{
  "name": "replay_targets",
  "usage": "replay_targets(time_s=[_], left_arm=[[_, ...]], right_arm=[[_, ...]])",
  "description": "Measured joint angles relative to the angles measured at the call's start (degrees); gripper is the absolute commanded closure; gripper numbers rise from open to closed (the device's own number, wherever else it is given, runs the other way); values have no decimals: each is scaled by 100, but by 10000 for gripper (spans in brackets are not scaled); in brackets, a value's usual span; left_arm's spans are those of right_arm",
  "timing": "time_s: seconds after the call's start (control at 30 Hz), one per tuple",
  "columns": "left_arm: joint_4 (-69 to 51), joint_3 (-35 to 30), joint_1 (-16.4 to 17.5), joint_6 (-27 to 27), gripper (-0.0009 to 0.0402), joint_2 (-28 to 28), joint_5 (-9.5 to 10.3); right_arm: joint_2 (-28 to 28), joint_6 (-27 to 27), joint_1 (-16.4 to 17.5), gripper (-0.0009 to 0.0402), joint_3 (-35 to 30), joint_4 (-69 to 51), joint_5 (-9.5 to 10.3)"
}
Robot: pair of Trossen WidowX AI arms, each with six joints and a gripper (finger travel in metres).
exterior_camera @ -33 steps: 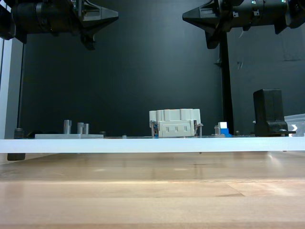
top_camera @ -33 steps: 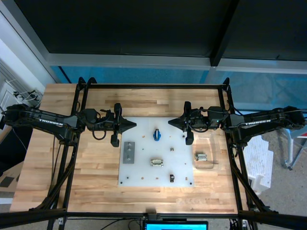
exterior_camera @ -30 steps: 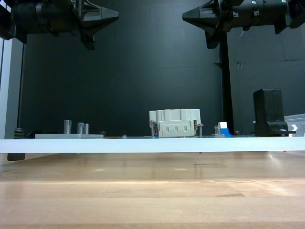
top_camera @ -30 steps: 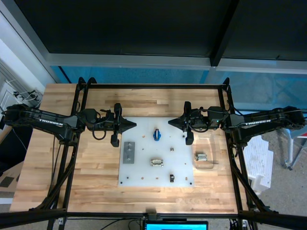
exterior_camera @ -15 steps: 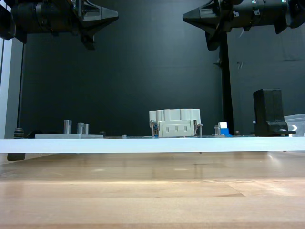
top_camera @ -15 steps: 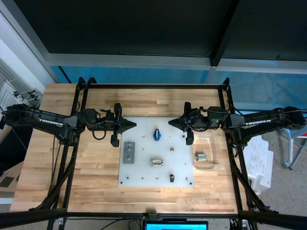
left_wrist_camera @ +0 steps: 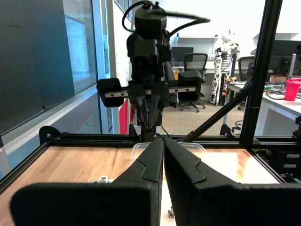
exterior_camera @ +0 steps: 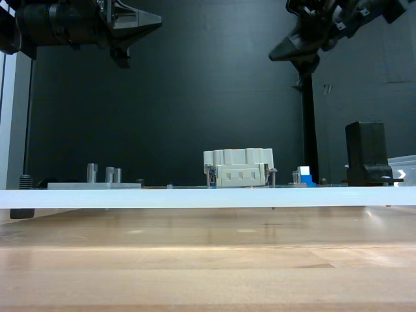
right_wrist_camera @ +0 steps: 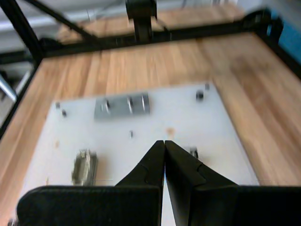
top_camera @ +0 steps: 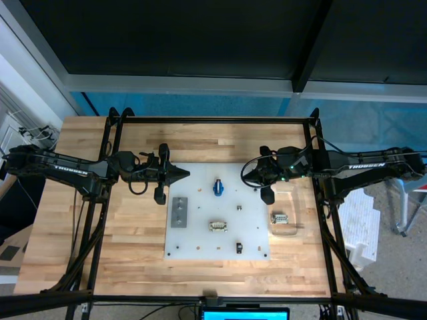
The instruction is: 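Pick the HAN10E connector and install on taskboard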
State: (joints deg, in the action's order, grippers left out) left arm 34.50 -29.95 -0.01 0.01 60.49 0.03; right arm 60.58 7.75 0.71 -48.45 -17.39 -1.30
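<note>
**Both tools up in the air, connector sitting in its tray**

Starting at the near edge of the wooden desk (top_camera: 120,253): the white taskboard (top_camera: 200,237) lies flat in the middle of it; closest to the front of the board there's a small black fitting (top_camera: 239,249) standing upright; a bit further in sits the beige socket (top_camera: 217,227), roughly mid-board; just off the board's right edge is a clear plastic tray (top_camera: 291,197), and the HAN10E connector (top_camera: 279,218) is lying inside it, on the desk side, not on the board, with nothing touching it.

Further back on the left side of the board is the grey metal block (top_camera: 179,212) with its little posts sticking up; beyond that, near the far middle, the blue part (top_camera: 218,187).

Then the arms. The left tool (top_camera: 187,173) hangs high over the board's far-left corner, pointing level and inward; fingers pressed together, gripping nothing. The right tool (top_camera: 244,179) is over the far-right part of the board, tipped downward toward it; fingers also pinched tight with nothing between them; it's well apart from the connector, and high above the board in the low view.
</note>
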Motion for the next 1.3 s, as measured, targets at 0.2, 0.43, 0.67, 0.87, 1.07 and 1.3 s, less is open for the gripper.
replay_targets(time_s=[0.2,0.43,0.67,0.87,1.07,1.3], left_arm=[[0,2,0,0,392,0,-2],[0,0,0,0,392,0,0],[0,0,0,-2,392,-2,-2],[0,2,0,0,392,0,-2],[0,0,0,0,392,-2,0],[0,2,0,0,392,-2,0]], right_arm=[[74,105,157,393,-245,-1255,-11],[437,348,566,393,-680,-2540,-59],[782,673,992,393,-944,-3373,-66],[896,1051,1333,393,-986,-3803,-105],[931,1412,1683,393,-986,-4341,-343],[931,1558,2122,386,-984,-4872,-365]])
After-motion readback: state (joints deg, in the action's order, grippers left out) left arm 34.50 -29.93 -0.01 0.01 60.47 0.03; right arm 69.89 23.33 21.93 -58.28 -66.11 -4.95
